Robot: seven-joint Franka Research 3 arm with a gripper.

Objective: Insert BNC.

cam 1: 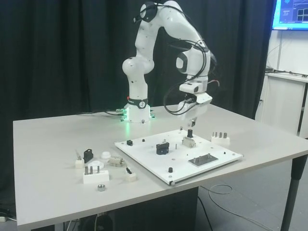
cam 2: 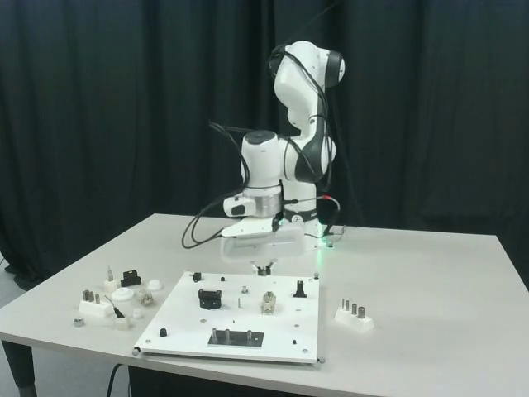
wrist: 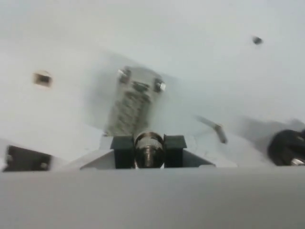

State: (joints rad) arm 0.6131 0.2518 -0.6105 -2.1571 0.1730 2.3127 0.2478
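Note:
In the wrist view my gripper (wrist: 149,151) is shut on the BNC connector (wrist: 149,147), a short metal barrel held between the two black fingers (wrist: 122,150). Beyond it, on the white board (wrist: 71,119), lies the metal socket block (wrist: 135,102) with two bolt heads at its far end. From the room views the gripper (cam 1: 188,122) (cam 2: 263,269) hangs a little above the board (cam 1: 144,154) (cam 2: 178,327), and the socket block (cam 1: 188,141) (cam 2: 269,303) sits close below it and slightly to one side. The connector itself is too small to make out in the room views.
On the board stand a black clamp (cam 1: 161,148) (cam 2: 209,298), a black post (cam 1: 189,133) (cam 2: 299,288) and a grey plate with pegs (cam 1: 202,159) (cam 2: 235,337). A white peg block (cam 1: 220,138) (cam 2: 353,317) and several loose parts (cam 1: 96,168) (cam 2: 116,302) lie on the grey table.

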